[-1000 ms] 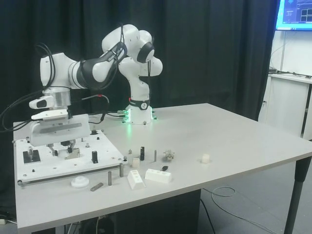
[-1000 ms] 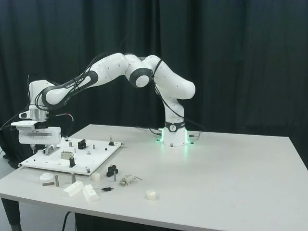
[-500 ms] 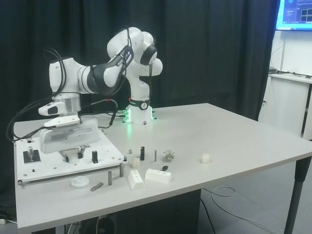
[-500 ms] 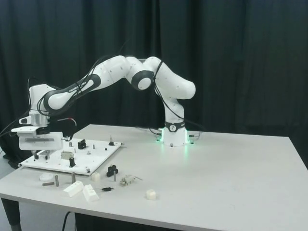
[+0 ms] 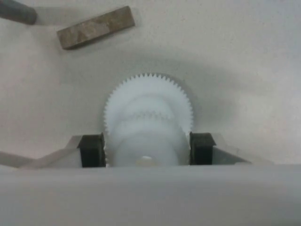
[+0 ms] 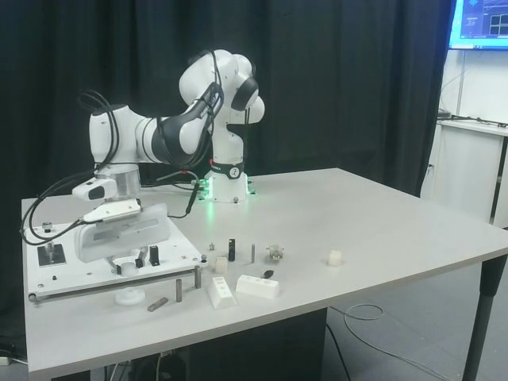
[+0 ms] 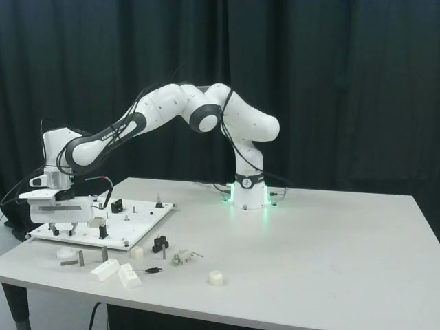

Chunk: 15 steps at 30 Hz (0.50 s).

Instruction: Place medium gear.

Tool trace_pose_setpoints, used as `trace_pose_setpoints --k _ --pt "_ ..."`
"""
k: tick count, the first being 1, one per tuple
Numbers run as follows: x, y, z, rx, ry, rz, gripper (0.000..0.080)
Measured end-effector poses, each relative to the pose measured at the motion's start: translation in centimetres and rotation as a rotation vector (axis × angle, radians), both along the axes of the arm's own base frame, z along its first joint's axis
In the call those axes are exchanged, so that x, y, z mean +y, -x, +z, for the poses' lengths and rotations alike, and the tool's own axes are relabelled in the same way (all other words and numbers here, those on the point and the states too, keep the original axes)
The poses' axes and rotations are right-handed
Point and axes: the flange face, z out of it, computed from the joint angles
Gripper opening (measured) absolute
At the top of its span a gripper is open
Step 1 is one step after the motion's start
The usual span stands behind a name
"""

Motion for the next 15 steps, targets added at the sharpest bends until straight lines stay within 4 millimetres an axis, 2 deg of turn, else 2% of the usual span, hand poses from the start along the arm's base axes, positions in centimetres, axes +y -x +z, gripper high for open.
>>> trace_pose_setpoints --k 15 --pt "0.3 -0.5 -1.4 0.027 0.005 -0.013 0.039"
